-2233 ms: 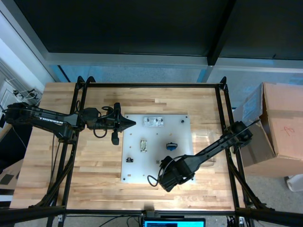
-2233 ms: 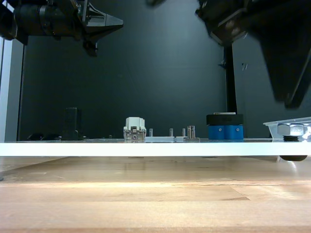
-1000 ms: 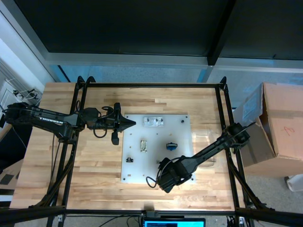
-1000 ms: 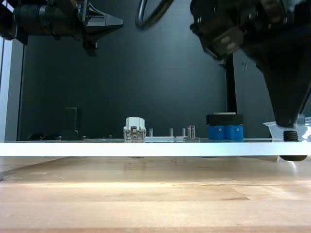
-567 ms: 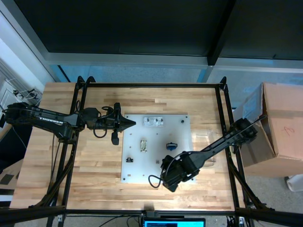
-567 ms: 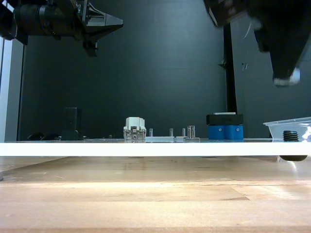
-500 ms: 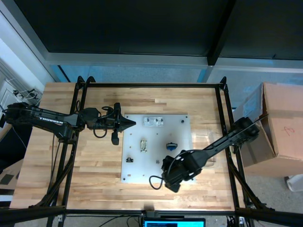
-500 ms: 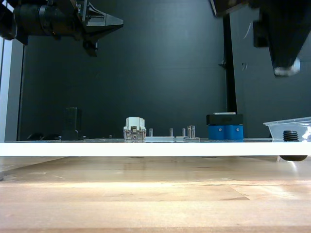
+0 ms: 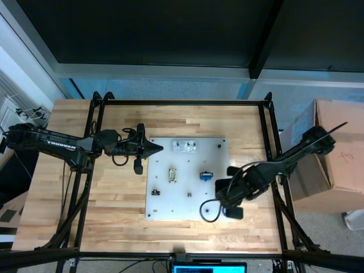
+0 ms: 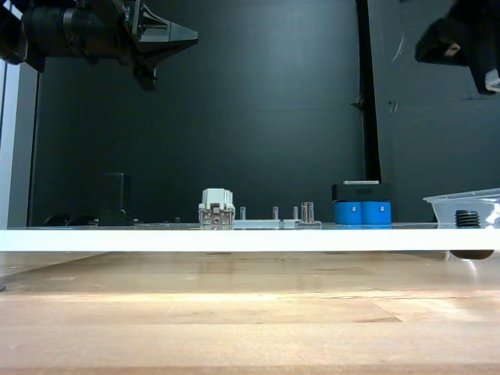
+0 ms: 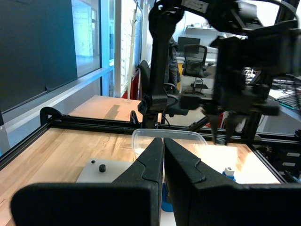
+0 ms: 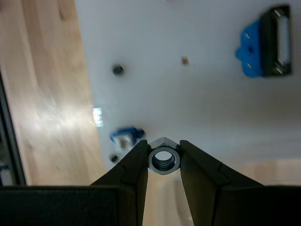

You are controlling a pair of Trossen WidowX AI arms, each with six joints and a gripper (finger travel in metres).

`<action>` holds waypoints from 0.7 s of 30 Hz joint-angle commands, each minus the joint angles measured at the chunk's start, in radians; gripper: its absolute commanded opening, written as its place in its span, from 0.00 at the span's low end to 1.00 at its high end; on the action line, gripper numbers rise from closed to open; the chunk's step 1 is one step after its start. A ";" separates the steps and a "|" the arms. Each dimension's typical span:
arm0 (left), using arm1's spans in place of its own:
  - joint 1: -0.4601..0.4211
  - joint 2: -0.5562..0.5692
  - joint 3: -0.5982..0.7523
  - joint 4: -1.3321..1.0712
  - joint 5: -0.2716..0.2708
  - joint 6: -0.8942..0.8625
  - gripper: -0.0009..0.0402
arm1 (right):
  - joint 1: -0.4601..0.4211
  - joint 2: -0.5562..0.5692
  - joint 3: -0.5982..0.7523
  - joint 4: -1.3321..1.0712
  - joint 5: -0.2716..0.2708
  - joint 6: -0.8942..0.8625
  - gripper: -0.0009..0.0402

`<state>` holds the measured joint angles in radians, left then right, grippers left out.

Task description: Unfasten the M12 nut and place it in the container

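The small silver nut (image 12: 163,160) hangs in the air, threaded hole facing the camera, with my right gripper (image 12: 163,156) shut on it. It shows as a pale spot (image 10: 492,80) high above the table in the low view. The right arm's wrist (image 9: 230,192) is over the white board's near right edge. The black ribbed stud (image 10: 467,219) stands bare in front of the clear container (image 11: 167,136). My left gripper (image 9: 157,149) is shut on nothing, held high (image 10: 190,34) over the board's far left edge.
On the white board (image 9: 165,207) stand a blue connector block (image 9: 206,176), a grey-white connector (image 10: 216,211) and small posts (image 10: 307,212). The black frame (image 9: 182,103) rings the table. A cardboard box (image 9: 335,153) sits off the right side.
The nut sat on its stud, then the right gripper came down and shut on it. It has since risen and moved right with the nut, leaving the stud bare. The left arm has not moved.
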<state>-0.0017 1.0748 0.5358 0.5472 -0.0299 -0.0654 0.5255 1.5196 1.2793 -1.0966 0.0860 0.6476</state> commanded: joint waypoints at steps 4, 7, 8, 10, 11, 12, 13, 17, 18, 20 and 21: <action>0.000 0.000 0.000 0.000 0.000 0.000 0.02 | -0.034 -0.151 -0.161 0.001 0.000 -0.004 0.10; 0.000 0.000 0.000 0.000 0.000 0.000 0.02 | -0.053 -0.220 -0.224 0.000 0.000 -0.015 0.10; 0.000 0.000 0.000 0.000 0.000 0.000 0.02 | -0.058 -0.240 -0.241 0.000 0.000 -0.027 0.10; 0.000 0.000 0.000 0.000 0.000 0.000 0.02 | -0.069 -0.276 -0.270 -0.007 0.000 -0.038 0.10; 0.000 0.000 0.000 0.000 0.000 0.000 0.02 | -0.076 -0.296 -0.285 -0.011 0.000 -0.039 0.10; 0.000 0.000 0.000 0.000 0.000 0.000 0.02 | -0.084 -0.314 -0.302 -0.014 0.000 -0.039 0.10; 0.000 0.000 0.000 0.000 0.000 0.000 0.02 | -0.092 -0.331 -0.317 -0.017 0.000 -0.039 0.10; 0.000 0.000 0.000 0.000 0.000 0.000 0.02 | -0.108 -0.376 -0.380 -0.016 0.000 -0.060 0.10; 0.000 0.000 0.000 0.000 0.000 0.000 0.02 | -0.109 -0.381 -0.396 -0.015 0.000 -0.062 0.10; 0.000 0.000 0.000 0.000 0.000 0.000 0.02 | -0.109 -0.383 -0.430 -0.002 0.000 -0.062 0.10; 0.000 0.000 0.000 0.000 0.000 0.000 0.02 | -0.109 -0.383 -0.449 0.012 0.000 -0.061 0.10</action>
<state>-0.0017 1.0748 0.5362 0.5472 -0.0299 -0.0658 0.4160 1.1362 0.8528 -1.1011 0.0860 0.5854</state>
